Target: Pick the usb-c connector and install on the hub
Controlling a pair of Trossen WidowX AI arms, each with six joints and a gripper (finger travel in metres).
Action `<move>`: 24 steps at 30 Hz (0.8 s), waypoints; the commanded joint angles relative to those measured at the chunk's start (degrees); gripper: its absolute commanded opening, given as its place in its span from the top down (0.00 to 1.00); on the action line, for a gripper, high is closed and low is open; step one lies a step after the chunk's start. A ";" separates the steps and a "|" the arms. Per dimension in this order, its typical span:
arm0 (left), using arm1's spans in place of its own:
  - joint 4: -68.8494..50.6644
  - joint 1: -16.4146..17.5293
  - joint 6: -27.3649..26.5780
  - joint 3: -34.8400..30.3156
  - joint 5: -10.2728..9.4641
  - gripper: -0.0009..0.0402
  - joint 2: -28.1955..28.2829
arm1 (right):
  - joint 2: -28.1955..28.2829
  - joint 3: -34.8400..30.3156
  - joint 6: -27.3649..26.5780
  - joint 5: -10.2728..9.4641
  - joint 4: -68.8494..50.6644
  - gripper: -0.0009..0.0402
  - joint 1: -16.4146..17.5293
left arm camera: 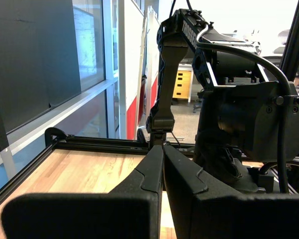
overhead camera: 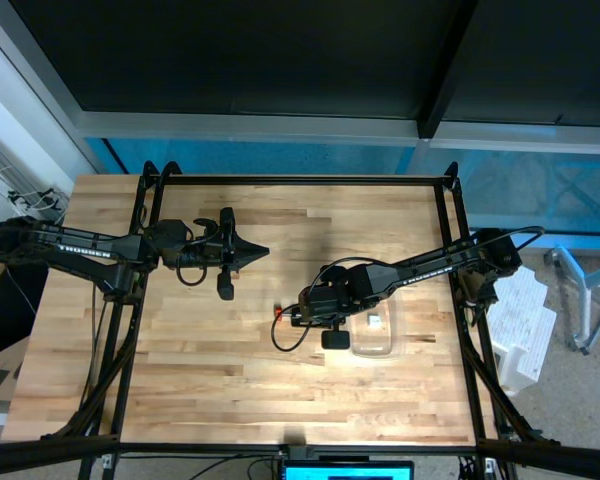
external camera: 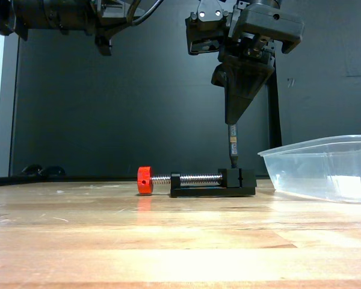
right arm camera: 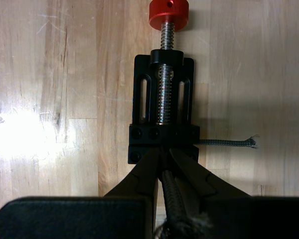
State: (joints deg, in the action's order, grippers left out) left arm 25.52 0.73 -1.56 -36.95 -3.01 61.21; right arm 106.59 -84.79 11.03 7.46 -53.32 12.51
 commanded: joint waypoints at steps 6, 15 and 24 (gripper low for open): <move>0.02 0.02 0.02 -0.02 0.00 0.98 0.00 | -0.55 -1.33 -0.04 0.02 -0.87 0.97 0.00; 0.02 0.02 0.02 -0.02 0.00 0.98 0.00 | -1.46 -3.85 -0.68 0.02 -3.85 0.97 -0.07; 0.04 0.02 0.02 -0.02 0.00 0.98 0.00 | -2.47 -5.53 -1.07 0.04 -4.74 0.98 -0.13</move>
State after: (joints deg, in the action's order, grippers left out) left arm 25.54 0.73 -1.56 -36.97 -3.01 61.19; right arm 104.40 -90.19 10.07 7.35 -58.22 12.38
